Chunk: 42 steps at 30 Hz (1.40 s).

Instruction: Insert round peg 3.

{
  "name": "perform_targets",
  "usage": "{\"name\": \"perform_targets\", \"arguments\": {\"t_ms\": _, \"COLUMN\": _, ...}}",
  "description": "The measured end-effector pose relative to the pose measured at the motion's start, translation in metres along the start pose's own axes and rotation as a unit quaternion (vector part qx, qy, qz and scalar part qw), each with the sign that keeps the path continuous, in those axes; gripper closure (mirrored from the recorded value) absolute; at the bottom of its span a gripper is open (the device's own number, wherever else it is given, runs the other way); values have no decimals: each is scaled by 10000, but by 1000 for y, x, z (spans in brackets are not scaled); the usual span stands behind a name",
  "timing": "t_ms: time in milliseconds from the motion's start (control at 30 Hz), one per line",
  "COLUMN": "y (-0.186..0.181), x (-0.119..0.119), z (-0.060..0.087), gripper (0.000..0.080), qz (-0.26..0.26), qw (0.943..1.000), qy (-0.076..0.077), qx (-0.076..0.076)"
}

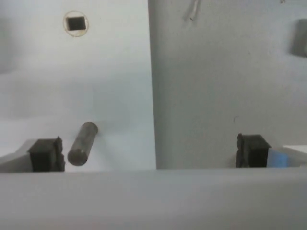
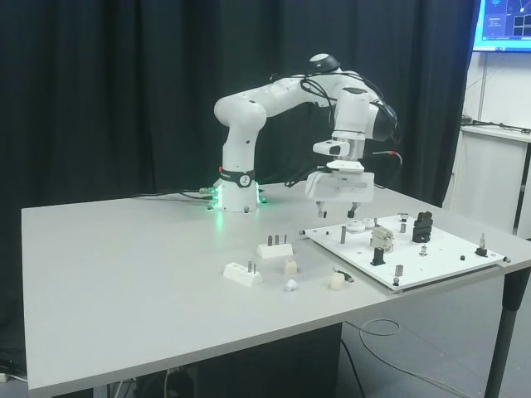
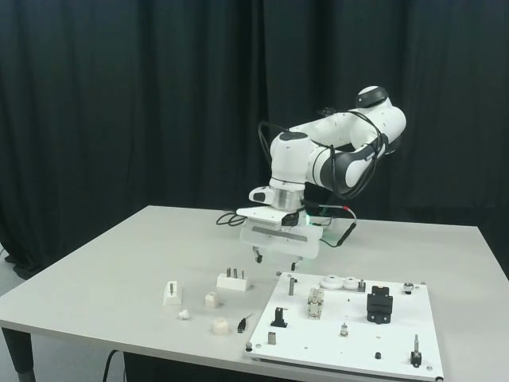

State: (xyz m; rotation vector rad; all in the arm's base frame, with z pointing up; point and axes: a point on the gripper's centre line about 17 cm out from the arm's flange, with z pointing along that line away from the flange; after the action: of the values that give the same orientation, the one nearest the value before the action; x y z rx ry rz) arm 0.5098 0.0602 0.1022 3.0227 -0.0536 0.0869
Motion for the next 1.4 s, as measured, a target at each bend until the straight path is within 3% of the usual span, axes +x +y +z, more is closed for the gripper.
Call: {"name": "perform_targets", "arguments": {"t_ms": 1400, "y": -16, "x": -5, "z": -5, "gripper": 3, "qz": -94, "qw": 9998, "qy": -88, "qx": 124}}
